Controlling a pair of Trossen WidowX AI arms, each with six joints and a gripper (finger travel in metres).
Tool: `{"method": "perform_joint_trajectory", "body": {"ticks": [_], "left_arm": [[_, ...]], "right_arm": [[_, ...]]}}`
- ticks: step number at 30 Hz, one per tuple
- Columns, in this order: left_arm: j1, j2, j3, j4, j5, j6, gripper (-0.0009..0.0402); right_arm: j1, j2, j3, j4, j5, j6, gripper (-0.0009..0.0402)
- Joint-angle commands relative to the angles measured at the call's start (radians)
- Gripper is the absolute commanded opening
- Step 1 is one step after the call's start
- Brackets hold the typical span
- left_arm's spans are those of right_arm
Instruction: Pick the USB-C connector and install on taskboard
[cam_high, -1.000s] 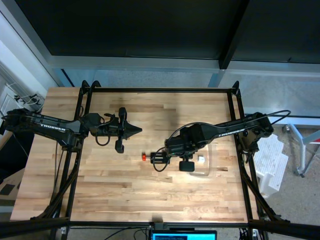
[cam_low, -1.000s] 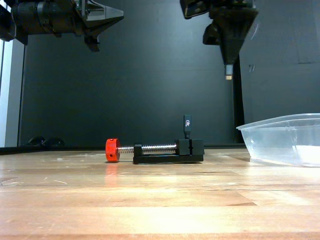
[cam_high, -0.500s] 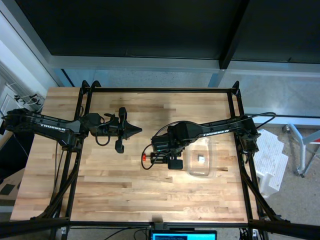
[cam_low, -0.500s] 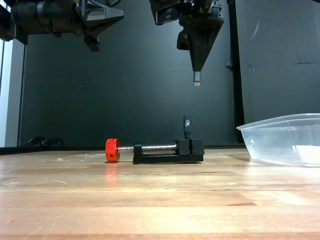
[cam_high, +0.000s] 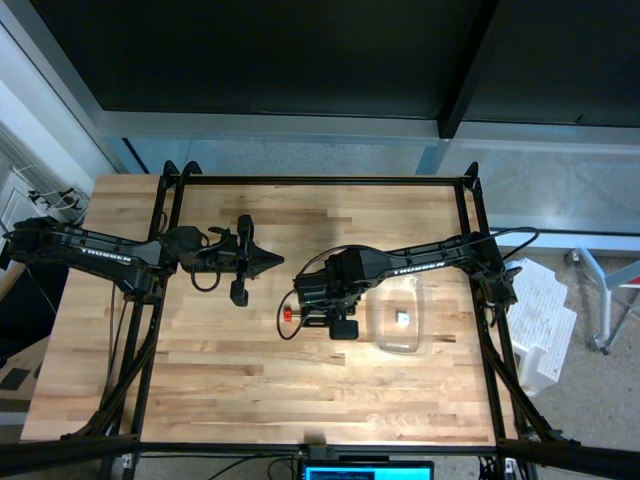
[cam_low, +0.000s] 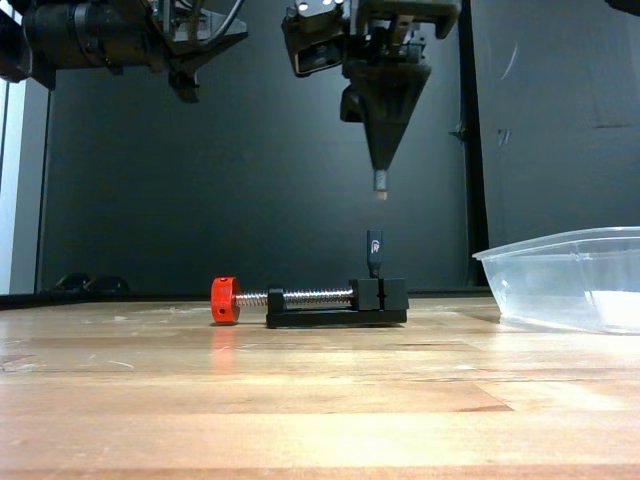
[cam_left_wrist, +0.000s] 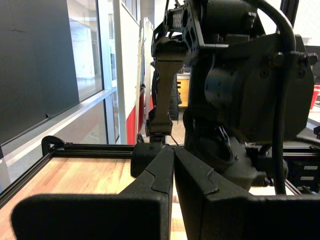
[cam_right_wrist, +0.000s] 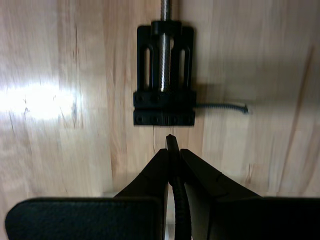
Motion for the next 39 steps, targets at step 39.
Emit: {"method": "perform_joint_trajectory", "body": {"ticks": [39], "left_arm": [[0.000, 0.000, 0.000, 0.000, 0.000, 0.000, 0.0000]], "right_arm": [[0.006, 0.004, -0.047, 0.050, 0.025, -0.017, 0.0000]]}}
